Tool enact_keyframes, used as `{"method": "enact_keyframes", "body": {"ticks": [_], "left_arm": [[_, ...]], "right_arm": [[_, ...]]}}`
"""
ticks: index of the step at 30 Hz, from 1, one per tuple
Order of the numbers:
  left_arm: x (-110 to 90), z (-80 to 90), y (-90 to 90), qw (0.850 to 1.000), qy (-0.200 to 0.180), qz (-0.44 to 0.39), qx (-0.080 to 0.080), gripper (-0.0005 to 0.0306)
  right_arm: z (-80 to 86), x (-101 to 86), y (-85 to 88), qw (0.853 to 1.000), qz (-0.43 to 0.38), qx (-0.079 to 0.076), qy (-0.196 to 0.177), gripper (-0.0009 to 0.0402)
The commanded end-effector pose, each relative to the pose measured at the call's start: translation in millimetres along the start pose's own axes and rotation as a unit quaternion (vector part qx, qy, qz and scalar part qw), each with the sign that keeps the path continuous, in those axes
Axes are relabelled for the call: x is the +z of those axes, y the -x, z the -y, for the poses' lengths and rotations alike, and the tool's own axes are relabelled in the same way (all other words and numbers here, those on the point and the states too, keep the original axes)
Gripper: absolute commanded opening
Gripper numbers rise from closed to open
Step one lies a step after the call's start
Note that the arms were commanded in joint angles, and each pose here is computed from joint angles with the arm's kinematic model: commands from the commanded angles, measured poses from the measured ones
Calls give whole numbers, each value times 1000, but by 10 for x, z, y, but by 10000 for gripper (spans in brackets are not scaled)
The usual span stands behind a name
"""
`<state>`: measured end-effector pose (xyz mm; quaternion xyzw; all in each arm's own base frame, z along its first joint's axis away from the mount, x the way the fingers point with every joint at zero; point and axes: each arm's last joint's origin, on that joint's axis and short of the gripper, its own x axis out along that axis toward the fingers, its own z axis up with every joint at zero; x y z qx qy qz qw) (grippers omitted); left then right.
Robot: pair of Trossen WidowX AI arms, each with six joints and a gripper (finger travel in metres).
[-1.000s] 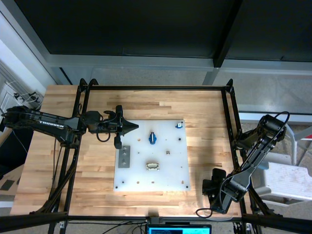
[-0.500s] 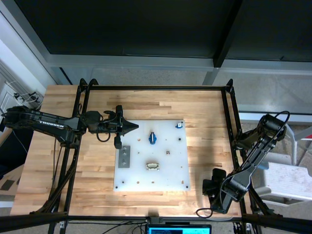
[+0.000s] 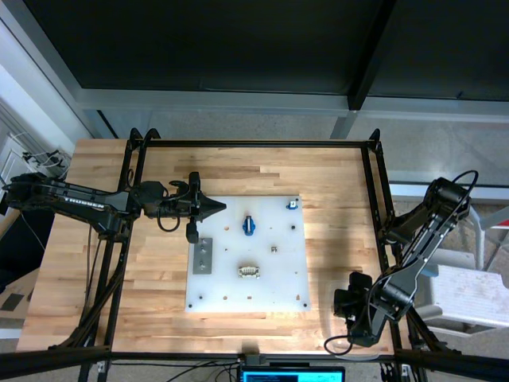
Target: Remove the HAN10-E connector and place it in the container
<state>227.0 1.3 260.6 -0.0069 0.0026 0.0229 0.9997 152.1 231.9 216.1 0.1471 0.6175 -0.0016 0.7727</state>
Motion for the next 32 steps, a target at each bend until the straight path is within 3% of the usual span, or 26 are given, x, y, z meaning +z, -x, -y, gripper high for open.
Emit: {"method": "enact_keyframes", "body": {"ticks": [1,32], "left_arm": [[2,0,0,1000,0,0,0,0],[2,-1,0,1000,0,0,0,0]], "right_arm": [[11,1,45,1000,3,5,0,254],[11,2,59,1000,4,8,0,254]]}}
